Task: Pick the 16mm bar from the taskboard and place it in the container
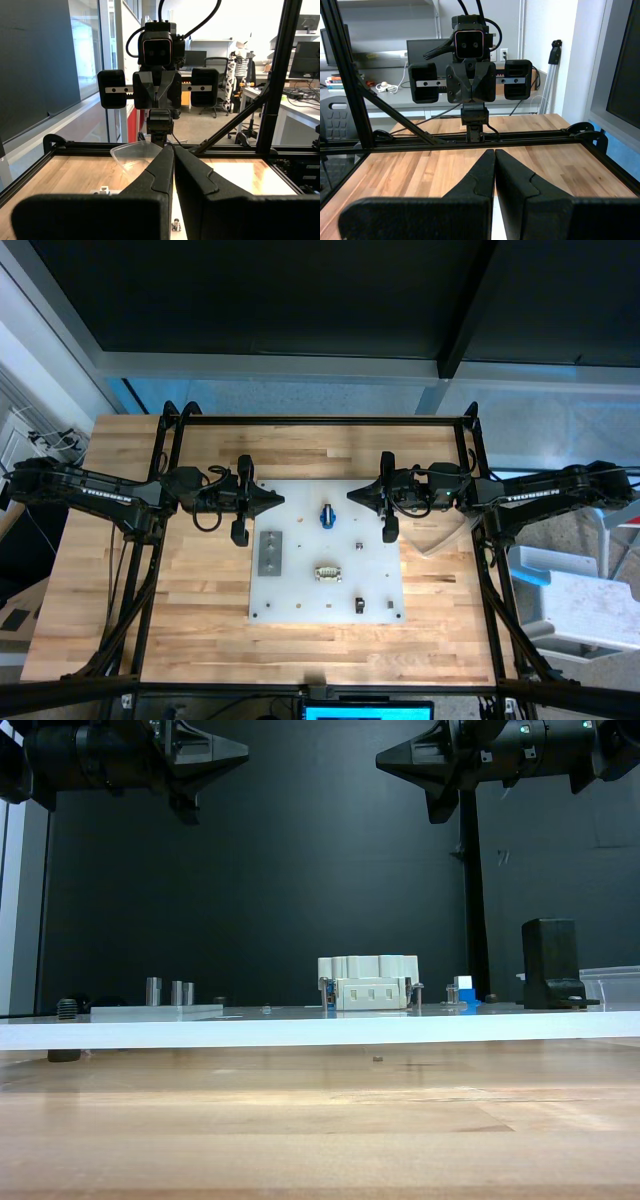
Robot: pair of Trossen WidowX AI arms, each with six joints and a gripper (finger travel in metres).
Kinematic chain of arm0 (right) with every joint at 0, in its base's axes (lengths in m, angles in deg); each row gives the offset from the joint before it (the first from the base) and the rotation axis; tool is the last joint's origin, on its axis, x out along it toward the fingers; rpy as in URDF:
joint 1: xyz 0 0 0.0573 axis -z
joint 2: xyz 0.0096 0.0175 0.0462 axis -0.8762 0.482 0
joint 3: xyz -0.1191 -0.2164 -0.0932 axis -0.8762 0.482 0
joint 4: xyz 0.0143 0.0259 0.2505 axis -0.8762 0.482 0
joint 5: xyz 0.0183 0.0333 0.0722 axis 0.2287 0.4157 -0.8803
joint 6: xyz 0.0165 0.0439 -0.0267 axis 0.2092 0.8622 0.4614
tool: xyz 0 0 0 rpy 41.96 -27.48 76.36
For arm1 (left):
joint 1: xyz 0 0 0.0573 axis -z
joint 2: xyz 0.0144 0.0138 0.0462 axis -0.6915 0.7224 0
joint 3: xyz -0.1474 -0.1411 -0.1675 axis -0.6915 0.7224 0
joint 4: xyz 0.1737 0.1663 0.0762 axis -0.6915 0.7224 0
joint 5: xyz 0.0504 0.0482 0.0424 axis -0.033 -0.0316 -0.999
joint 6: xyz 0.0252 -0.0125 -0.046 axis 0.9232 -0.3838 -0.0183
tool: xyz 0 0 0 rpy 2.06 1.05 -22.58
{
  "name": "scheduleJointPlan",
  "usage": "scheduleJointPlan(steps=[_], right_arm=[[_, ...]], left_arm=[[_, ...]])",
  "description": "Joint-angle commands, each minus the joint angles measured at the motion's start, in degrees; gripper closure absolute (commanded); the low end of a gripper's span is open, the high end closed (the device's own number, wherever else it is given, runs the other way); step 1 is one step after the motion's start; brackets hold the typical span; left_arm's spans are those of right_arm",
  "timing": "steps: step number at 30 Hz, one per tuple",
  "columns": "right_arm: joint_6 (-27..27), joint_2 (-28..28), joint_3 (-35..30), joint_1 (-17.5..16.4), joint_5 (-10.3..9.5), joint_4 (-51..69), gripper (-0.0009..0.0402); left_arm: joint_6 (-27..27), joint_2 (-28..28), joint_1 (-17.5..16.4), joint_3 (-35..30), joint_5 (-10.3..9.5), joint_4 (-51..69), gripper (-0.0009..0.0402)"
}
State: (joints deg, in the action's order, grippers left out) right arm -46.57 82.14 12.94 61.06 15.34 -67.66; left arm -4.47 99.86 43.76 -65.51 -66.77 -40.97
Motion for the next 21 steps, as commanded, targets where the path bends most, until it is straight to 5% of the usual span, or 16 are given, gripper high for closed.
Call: scheduleJointPlan(steps=[1, 13, 21], right_arm=[[0.0, 0.0, 0.0, 0.0, -0.02, 0.0, 0.0393], [0.0, 0.0, 0.0, 0.0, -0.44, 1.1, 0.0393], [0.5, 0.8, -5.7, -0.1, 1.53, 18.3, 0.0393]], left_arm=[[0.0, 0.0, 0.0, 0.0, 0.02, 0.0, 0.0393], [0.0, 0.0, 0.0, 0.0, 0.02, 0.0, 0.0393], [0.0, 0.0, 0.0, 0.0, 0.02, 0.0, 0.0393]])
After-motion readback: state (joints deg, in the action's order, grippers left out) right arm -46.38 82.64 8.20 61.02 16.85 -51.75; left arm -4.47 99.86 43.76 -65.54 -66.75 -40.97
